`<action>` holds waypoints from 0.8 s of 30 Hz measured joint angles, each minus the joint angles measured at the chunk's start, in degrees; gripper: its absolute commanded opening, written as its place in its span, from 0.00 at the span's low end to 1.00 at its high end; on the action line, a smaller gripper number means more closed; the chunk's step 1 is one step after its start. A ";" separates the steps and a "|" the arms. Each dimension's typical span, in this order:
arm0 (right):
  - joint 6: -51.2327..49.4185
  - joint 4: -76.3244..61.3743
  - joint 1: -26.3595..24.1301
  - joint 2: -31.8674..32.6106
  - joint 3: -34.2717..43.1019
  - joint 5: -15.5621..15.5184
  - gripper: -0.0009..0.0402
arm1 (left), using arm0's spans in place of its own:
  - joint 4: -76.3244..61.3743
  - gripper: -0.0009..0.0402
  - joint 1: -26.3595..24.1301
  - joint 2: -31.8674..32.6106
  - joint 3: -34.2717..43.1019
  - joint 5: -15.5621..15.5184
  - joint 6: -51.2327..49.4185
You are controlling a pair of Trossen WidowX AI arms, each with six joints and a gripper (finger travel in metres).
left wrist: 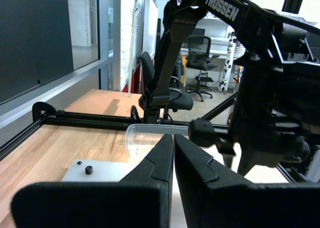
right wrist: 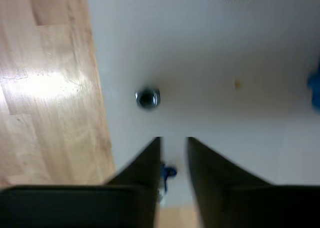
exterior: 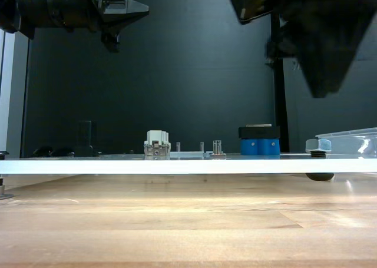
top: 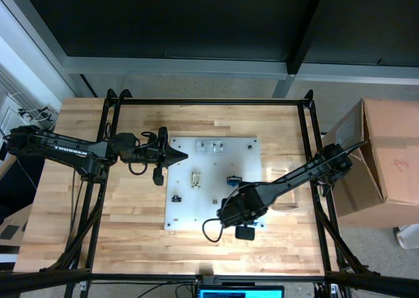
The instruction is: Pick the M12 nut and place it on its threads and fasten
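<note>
We find the small silver M12 nut (right wrist: pixel 148 98) on its stud. In the low view it sits at the lower right on top of the short black ribbed stud (exterior: pixel 318 155), and a band of ribs shows beneath it. The clear plastic tray (exterior: pixel 353 139) rises just behind it at the frame's right edge. The right wrist view shows the nut on the flat white task board (top: pixel 196 209), close to the edge where the board meets the pale wooden table (top: pixel 131 232).

The right gripper (right wrist: pixel 173 140) hangs over the board's near right part, at lower centre of the high view. Its black fingers (right wrist: pixel 147 163) stand a narrow gap apart and hold nothing. The nut lies just beyond the tips, apart from them and a little off their line. In the low view we see open air between this gripper, at the upper right, and the nut below it.

The left gripper (top: pixel 184 156) hovers high over the board's left edge, at left of centre in the high view, with its fingers pressed together and nothing between them.

Mid-board in the low view, a blue block with a black cap (exterior: pixel 259 145) and a small grey connector (exterior: pixel 157 148) stand well apart from the nut. A brown cardboard box (top: pixel 386 160) sits past the table's right edge.
</note>
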 measured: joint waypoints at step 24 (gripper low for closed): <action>-12.15 10.73 0.17 2.43 -3.69 -0.35 0.02 | 0.02 0.02 0.00 0.00 0.00 0.00 0.00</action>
